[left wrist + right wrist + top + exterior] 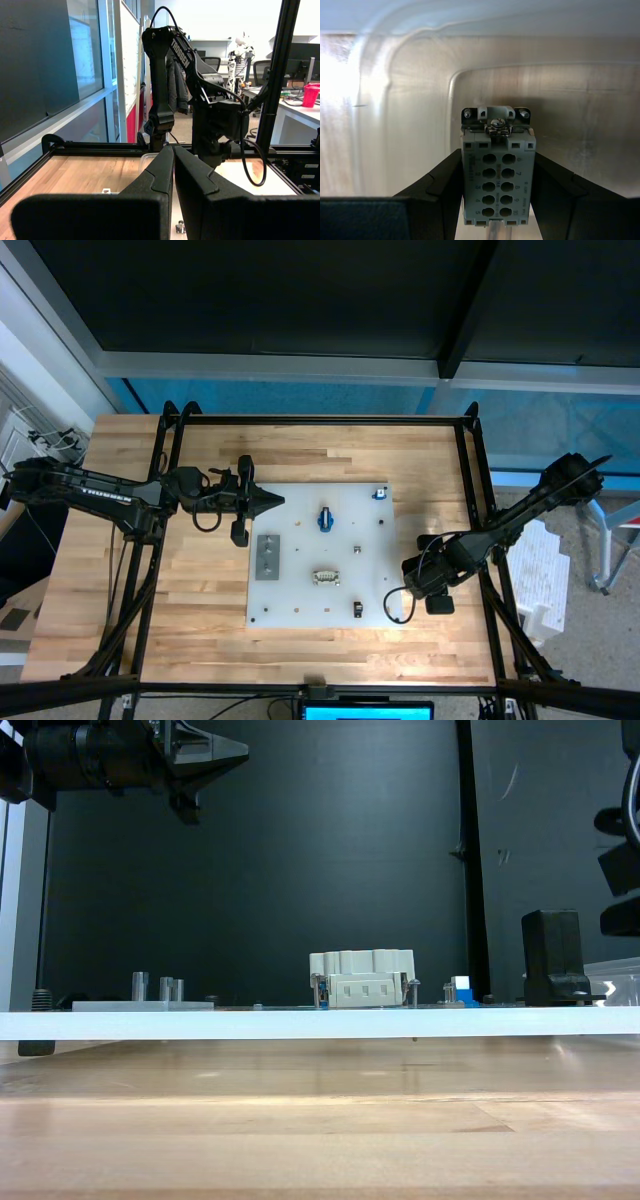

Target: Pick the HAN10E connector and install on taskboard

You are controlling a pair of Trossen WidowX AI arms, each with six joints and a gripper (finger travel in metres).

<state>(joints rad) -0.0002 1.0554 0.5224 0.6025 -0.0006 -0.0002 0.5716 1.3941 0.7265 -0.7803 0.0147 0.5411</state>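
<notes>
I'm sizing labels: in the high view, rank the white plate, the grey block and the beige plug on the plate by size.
1. white plate
2. grey block
3. beige plug
The left gripper, shut, hangs over the plate's far left corner; the right gripper, beside its right edge, is shut on a connector.

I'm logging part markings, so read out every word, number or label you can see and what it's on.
"TROSSEN": left arm, whose shut left gripper hovers over the taskboard's far-left corner.
"TROSSEN": right arm, seen in the left wrist view.
"7": beside a hole on the HAN10E connector, clamped in the right gripper over the clear tray; its other digits are too blurred.
</notes>
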